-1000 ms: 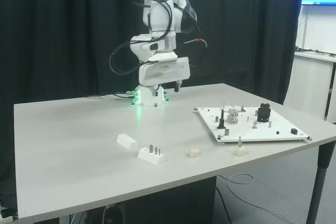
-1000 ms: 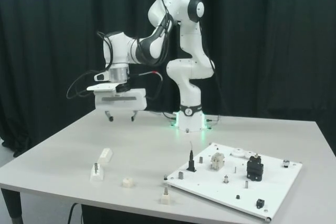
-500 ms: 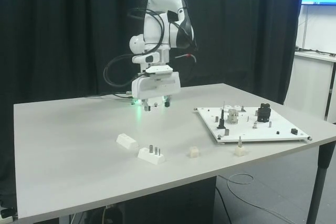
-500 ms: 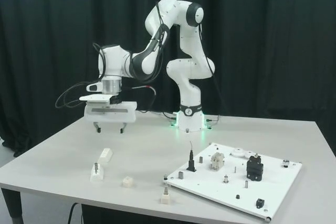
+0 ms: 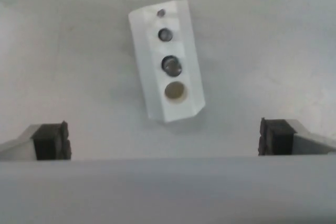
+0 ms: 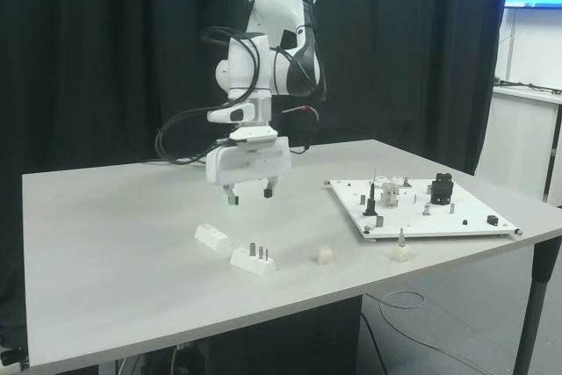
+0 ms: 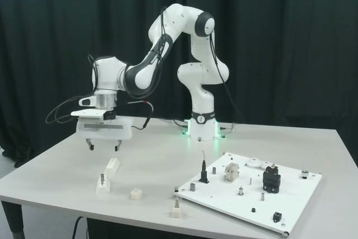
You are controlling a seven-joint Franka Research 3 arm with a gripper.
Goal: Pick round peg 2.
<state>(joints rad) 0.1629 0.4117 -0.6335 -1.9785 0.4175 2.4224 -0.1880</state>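
Wrist view: gripper (image 5: 163, 139) spread wide, empty, hovering above the peg block (image 5: 167, 61) on the table (image 6: 105, 234). Pegs sit unpicked; descent and grasp remain.

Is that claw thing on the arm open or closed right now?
Open. In the wrist view, the end effector has its two black fingertips far apart, holding nothing, above the white peg block.

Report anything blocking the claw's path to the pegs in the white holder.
Nothing visible does. The open claw hangs above the table, with only air between it and the pegs standing in the white holder.
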